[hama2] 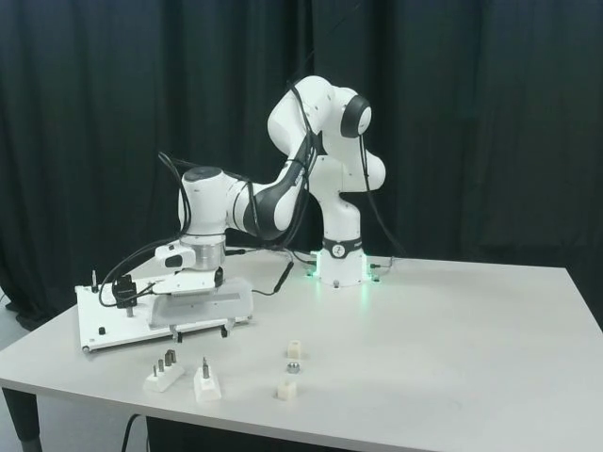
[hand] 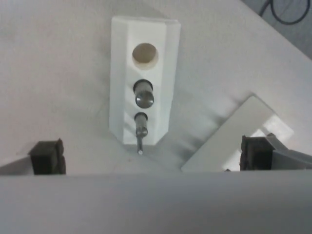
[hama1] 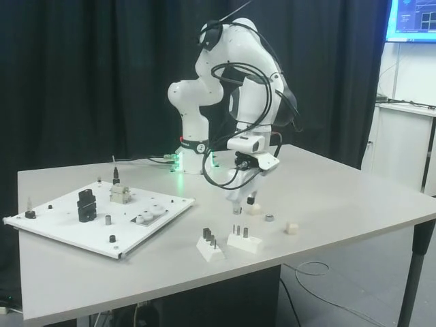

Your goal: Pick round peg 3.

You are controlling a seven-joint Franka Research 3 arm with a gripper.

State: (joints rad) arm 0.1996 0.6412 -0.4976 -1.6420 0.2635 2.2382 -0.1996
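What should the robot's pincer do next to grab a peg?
Probably lower straight toward the white peg holder. The pincer hangs open above it, gripping nothing, and two pegs stand in the holder: a thicker peg and a thin peg. One hole is empty.

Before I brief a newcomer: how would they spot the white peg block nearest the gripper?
Near the grey table's front edge stand two white blocks. Pick the peg block by the open black-fingered gripper. Its widest hole is empty, leaving two grey pegs; its neighbour holds three.

White board (hama1: 68, 228) with small fixtures, a second peg block (hama1: 210, 249), three small, possibly cube-shaped pieces (hama1: 291, 228) are seen on the grey surface (hama1: 354, 197).
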